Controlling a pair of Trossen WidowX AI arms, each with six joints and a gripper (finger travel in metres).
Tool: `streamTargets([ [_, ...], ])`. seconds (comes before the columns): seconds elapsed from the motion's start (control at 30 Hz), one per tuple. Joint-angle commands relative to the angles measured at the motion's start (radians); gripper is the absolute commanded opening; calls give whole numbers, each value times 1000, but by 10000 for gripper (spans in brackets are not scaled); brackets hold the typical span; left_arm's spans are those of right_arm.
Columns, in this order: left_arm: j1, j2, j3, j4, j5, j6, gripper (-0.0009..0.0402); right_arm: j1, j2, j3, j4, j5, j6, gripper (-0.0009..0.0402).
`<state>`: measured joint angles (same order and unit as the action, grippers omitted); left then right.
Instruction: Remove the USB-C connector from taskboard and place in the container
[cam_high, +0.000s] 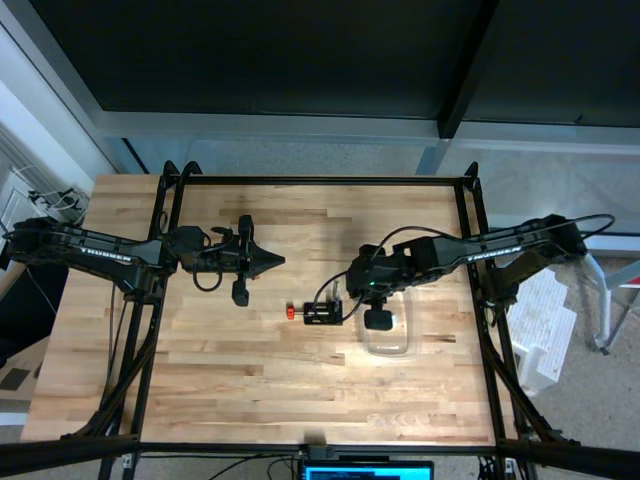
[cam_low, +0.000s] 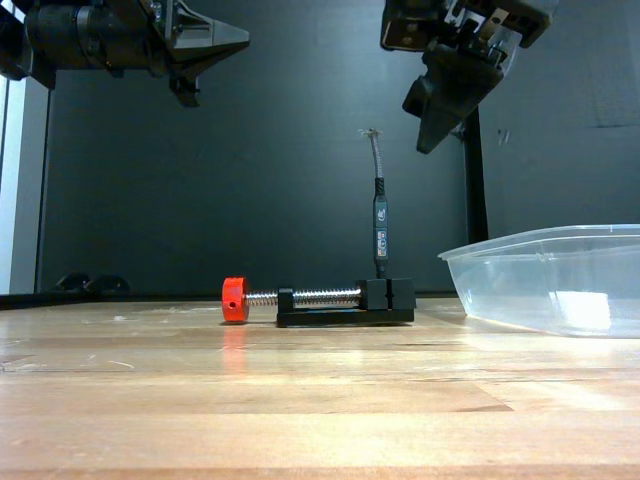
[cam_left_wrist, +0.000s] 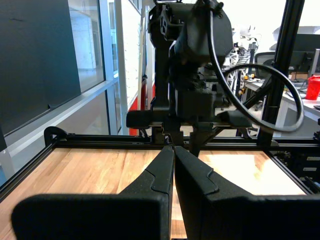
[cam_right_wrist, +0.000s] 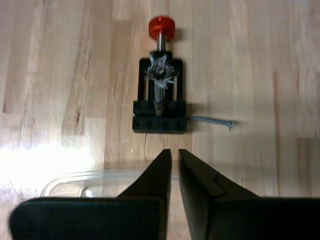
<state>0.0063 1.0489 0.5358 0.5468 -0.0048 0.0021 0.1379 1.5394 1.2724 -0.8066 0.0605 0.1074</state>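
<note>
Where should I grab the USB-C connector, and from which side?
Probably grip the dark plug body of the USB-C connector just above the taskboard, coming straight down: it stands upright, frayed cable stub topmost. The right gripper hangs above, toward the container; the left gripper is parked high at left.

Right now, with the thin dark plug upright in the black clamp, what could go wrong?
The right gripper, high beside the thin dark USB-C connector, has jaws nearly shut; descending so, it could bend the upright plug. The small black taskboard looks unfixed and might lift with it. The left gripper is parked high, leftward.
</note>
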Motion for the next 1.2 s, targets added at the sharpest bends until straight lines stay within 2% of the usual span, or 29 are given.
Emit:
streamTargets([
  [0.03,0,0,0,0,0,0,0,2,31,20,-7,5,17,70],
  [0.2,0,0,0,1,0,0,0,3,73,40,-8,3,39,121],
  [0.37,0,0,0,0,0,0,0,5,113,67,-11,4,42,145],
  [0.87,0,0,0,0,0,0,0,7,223,145,-9,0,32,146],
  [1.07,0,0,0,0,0,0,0,7,237,143,9,2,27,146],
  [1.2,0,0,0,1,0,0,0,8,237,141,7,23,25,146],
])
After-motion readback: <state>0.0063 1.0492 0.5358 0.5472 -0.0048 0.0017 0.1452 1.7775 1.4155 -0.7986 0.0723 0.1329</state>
